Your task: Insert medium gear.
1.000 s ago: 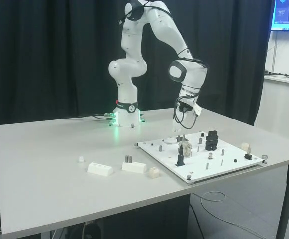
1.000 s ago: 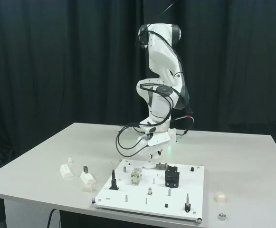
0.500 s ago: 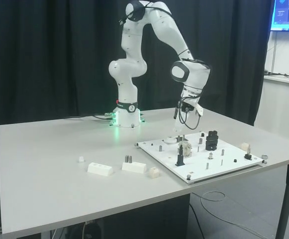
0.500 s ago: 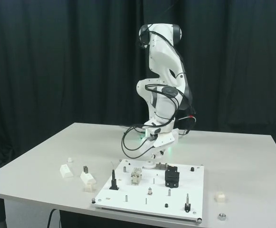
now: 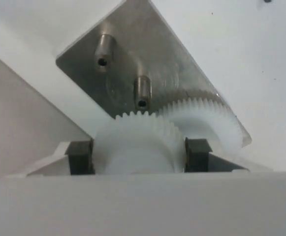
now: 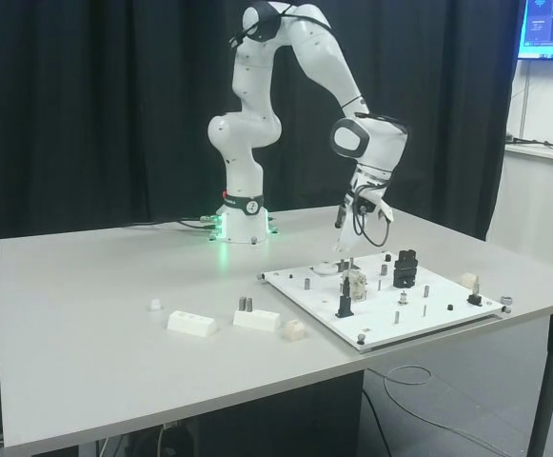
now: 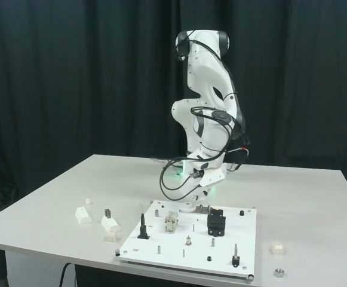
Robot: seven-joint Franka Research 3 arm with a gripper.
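In the wrist view a white medium gear (image 5: 138, 142) sits between my two black finger pads (image 5: 79, 156), and my gripper (image 5: 138, 155) is shut on it. The gear hangs over a grey metal plate (image 5: 133, 44) with two bare pegs (image 5: 142, 92). Its teeth lie close beside a larger white gear (image 5: 206, 123) on that plate. Whether a peg is under the held gear is hidden. In the room views the gripper (image 6: 345, 249) (image 7: 192, 194) is low over the back corner of the white board (image 6: 390, 314).
Black parts (image 6: 405, 269) and small pegs stand on the board. Two white blocks (image 6: 191, 324) and a small cube (image 6: 295, 329) lie on the grey table left of the board. A green light (image 6: 221, 228) glows at the arm's base.
The forearm and wrist have swung upward and to the right in the first room view. The gripper stays low over the board's back corner.
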